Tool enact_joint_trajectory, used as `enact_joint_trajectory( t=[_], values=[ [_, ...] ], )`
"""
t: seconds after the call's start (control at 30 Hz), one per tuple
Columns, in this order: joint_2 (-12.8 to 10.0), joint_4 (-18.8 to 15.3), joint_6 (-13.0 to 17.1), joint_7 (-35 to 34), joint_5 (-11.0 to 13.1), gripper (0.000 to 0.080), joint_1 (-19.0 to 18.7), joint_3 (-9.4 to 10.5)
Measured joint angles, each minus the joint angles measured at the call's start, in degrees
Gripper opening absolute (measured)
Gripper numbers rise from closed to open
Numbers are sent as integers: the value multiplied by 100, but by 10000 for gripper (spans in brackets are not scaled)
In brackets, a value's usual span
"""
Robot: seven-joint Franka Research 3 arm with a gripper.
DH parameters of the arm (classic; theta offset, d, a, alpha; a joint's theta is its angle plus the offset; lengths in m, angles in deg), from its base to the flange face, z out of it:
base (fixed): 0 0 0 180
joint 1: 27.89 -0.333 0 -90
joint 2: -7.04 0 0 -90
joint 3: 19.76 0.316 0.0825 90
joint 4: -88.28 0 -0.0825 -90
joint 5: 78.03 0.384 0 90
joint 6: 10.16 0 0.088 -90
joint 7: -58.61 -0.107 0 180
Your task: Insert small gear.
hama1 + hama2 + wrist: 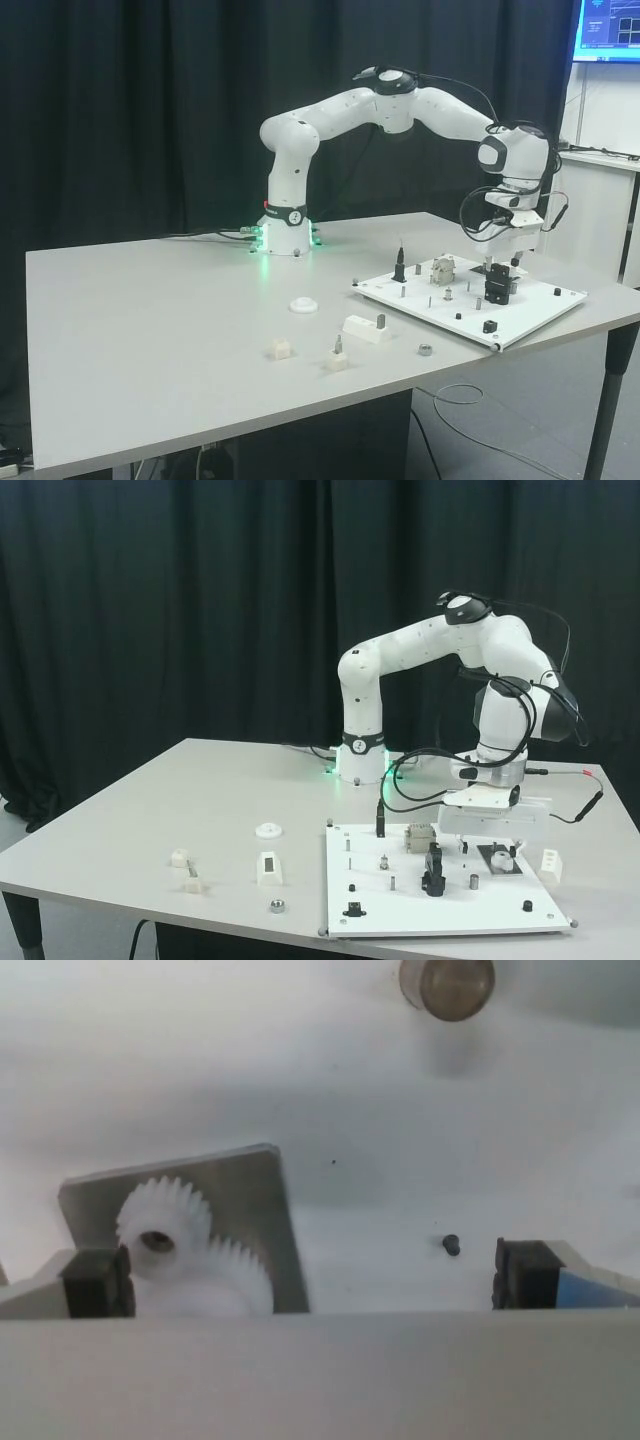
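**Small gear at the lower left, off the end effector's centre**

We see the end effector point(310, 1275) spread wide and holding nothing. The small gear point(163, 1222) sits low at the left of the wrist frame, meshed against a larger gear point(225, 1282) on a grey plate point(255, 1200), just beside one fingertip (its bore faces the camera). We judge the gear already seated. The white board point(440, 915) rests on the grey bench point(150, 310), black curtains behind.
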Motion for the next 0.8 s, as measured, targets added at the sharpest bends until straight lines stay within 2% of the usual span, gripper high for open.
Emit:
enact_joint_trajectory(
  t=[0.8],
  values=[
    [-27, -86, 103, -49, -3, 800, -10, 81]
  ],
)
